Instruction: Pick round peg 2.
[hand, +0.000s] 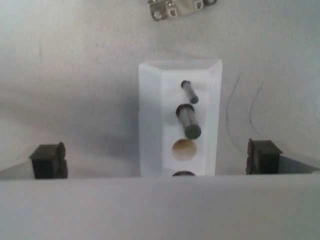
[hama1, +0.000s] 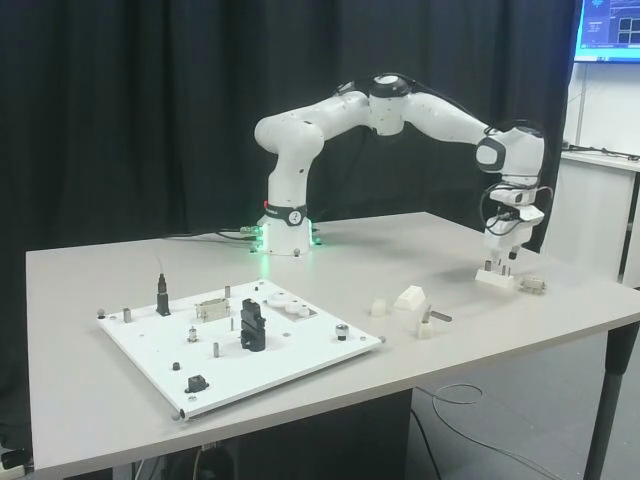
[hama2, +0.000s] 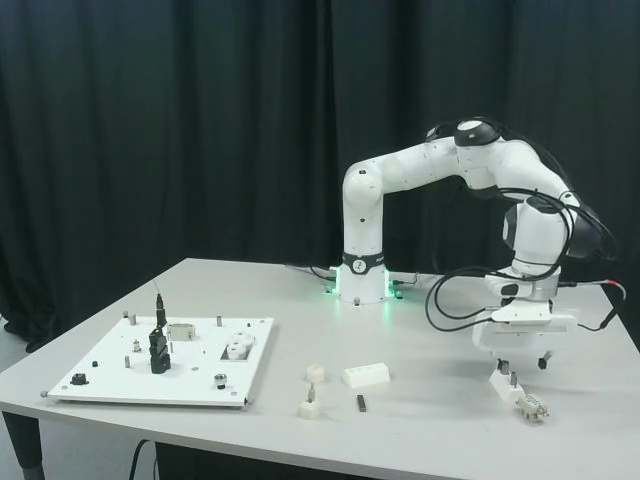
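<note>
Approach step: the gripper (hand: 156, 161) hovers above the white holder (hand: 150, 125) at the far end of the table (hama1: 90, 270) from the white board (hama1: 150, 350), nothing held. Fingers (hand: 48, 161) stand wide apart, one to each side of the holder, well clear of it.

In the wrist view the holder carries two upright dark pegs in a row: a thin one (hand: 189, 92) and a thicker one (hand: 187, 120). Next in line is an empty hole (hand: 184, 148), then another dark shape at the edge of view, half hidden. Which is peg 2 I judge to be the thicker one, but no marking confirms it.

Small metal bracket (hand: 176, 7) lies just beyond the holder.

Next move, as I judge: centre over the thicker peg, descend, close on its shank without knocking the thin neighbour.
</note>
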